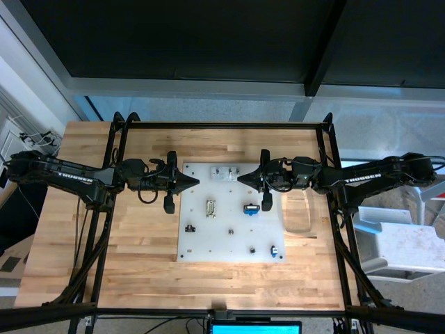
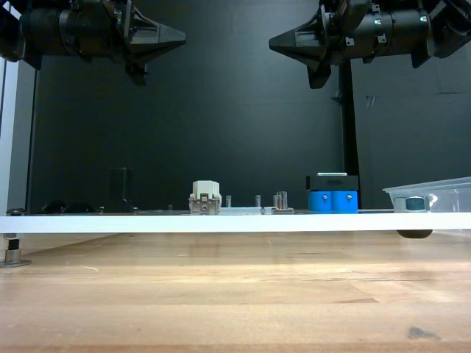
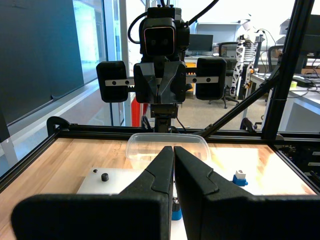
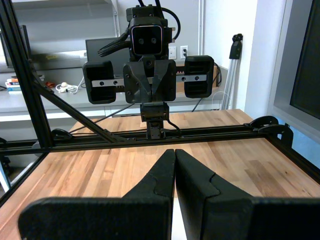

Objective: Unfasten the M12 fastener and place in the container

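The small silver M12 nut (image 1: pixel 274 250) sits on its stud at the white board's (image 1: pixel 208 243) near right edge, outside the container. In the low view the nut (image 2: pixel 414 204) shows in front of the clear tray (image 2: pixel 441 193). The tray (image 1: pixel 286 209) lies just right of the board and holds nothing. My left gripper (image 1: pixel 197 182) hovers shut over the board's far left part, high above it. Facing it over the far middle, my right gripper (image 1: pixel 240 178) is also shut and holds nothing. Both are well away from the nut.
On the board stand a blue block (image 1: pixel 250 208), a beige connector (image 1: pixel 210 208), small silver posts (image 1: pixel 224 172) at the far edge and a small black part (image 1: pixel 190 228). A black frame (image 1: pixel 222 125) rings the wooden table. Both arms stretch inward at mid-table.
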You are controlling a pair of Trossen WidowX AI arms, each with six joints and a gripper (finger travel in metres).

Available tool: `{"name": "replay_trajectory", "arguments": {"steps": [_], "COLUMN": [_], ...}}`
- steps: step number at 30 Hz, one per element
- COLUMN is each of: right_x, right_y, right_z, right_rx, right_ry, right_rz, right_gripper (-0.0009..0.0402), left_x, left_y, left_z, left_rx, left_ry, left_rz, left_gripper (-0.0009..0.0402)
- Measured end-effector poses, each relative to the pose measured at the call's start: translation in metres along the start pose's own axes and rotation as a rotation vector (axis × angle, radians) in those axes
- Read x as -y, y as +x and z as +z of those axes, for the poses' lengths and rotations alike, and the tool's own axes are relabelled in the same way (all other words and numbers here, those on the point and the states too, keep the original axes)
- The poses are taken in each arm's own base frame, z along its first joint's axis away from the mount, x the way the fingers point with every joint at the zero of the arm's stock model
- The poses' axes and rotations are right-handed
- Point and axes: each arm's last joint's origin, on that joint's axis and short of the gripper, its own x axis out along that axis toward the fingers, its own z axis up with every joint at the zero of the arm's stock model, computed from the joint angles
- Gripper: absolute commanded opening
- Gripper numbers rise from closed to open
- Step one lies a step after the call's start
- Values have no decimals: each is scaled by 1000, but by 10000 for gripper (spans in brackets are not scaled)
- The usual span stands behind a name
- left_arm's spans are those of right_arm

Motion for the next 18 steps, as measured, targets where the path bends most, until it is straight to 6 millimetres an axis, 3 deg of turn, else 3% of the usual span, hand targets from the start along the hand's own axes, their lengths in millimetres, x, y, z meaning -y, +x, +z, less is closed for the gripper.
{"name": "replay_trajectory", "arguments": {"steps": [18], "right_x": [-1], "right_y": [0], "right_z": [1], "right_rx": [-2], "right_ry": [24], "right_rz": [12], "right_gripper": [0], "left_x": [0], "left_y": [0], "left_z": [0], "left_rx": [0], "left_ry": [0], "left_rz": [0], "left_gripper": [0]}}
